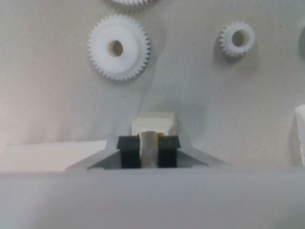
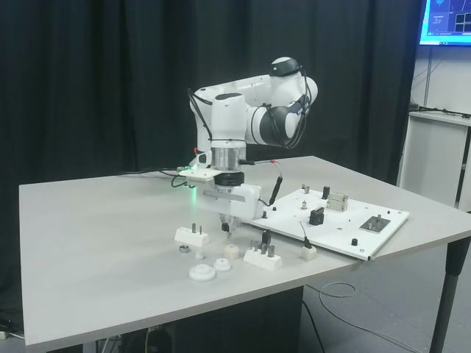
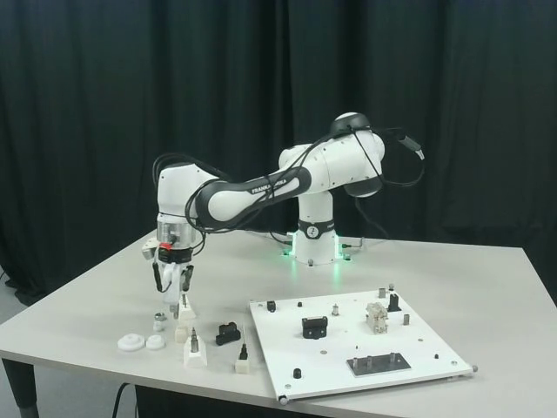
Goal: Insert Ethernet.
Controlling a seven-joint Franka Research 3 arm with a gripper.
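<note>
In the wrist view my gripper (image 1: 148, 151) has its two black fingers (image 1: 128, 151) shut on a small pale piece (image 1: 148, 149); I cannot tell what the piece is. Just beyond the fingertips sits a small white block (image 1: 154, 123) on the grey table. From the room cameras, the gripper (image 2: 227, 225) (image 3: 180, 298) hangs low over the table to one side of the white board (image 2: 383, 229) (image 3: 435, 370), above that white block (image 2: 231, 251) (image 3: 181, 333). A small white holder with a thin black lead (image 2: 307, 250) (image 3: 241, 360) stands by the board's edge.
A large white gear (image 1: 119, 47) (image 2: 202, 273) (image 3: 131, 343) and a small one (image 1: 237, 39) (image 2: 221, 265) (image 3: 155, 342) lie by the gripper. White holders with pegs (image 2: 191, 235) (image 2: 263, 257) (image 3: 196, 353) stand nearby. The board carries black parts (image 2: 317, 216) (image 3: 314, 326).
</note>
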